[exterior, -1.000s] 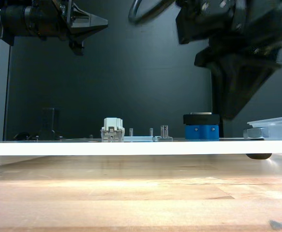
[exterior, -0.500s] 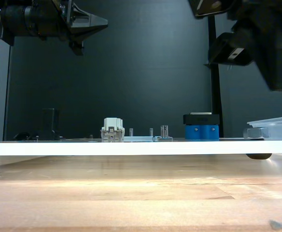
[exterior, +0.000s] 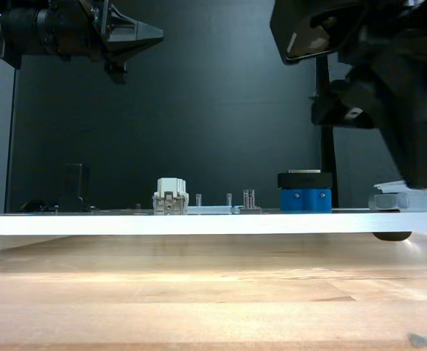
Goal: Unfasten the M12 fastener and place in the container
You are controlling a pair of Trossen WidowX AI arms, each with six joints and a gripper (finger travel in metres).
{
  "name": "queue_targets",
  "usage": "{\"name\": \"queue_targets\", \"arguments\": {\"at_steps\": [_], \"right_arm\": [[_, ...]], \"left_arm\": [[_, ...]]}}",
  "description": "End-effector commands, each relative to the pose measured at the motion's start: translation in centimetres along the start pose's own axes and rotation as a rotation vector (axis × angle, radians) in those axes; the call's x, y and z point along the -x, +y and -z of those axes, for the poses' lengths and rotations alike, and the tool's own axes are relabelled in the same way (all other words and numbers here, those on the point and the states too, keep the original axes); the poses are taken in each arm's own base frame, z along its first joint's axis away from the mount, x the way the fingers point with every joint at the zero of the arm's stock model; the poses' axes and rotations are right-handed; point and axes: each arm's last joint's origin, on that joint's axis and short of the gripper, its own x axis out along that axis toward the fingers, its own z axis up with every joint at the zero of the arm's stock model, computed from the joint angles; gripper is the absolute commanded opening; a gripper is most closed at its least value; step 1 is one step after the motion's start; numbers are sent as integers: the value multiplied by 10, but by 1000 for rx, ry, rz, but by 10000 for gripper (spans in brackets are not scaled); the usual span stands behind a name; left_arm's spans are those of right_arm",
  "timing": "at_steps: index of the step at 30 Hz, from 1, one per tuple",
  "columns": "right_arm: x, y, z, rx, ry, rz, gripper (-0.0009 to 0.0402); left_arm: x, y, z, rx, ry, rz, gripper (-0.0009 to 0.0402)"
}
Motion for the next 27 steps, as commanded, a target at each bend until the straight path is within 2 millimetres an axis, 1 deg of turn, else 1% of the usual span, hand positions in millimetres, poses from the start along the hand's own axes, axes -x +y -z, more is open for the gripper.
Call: {"name": "queue_targets", "arguments": {"at_steps": [1, 9, 12, 25, 27], "right_arm": [[-4, -1, 1, 0, -3, 1, 0], [-9, -5, 4, -3, 5, 20, 0], [-9, -7, 3, -6, -12, 58, 0], [-8, -7, 4, -5, -9, 66, 0], [-8, -9, 5, -7, -11, 99, 0]], "left_arm": [[0, 0, 0, 0, 0, 0, 0], [0, 0, 0, 0, -1, 0, 0], [0, 0, 0, 0, -1, 0, 0], [0, 0, 0, 0, -1, 0, 0], [0, 0, 0, 0, -1, 0, 0]]}}
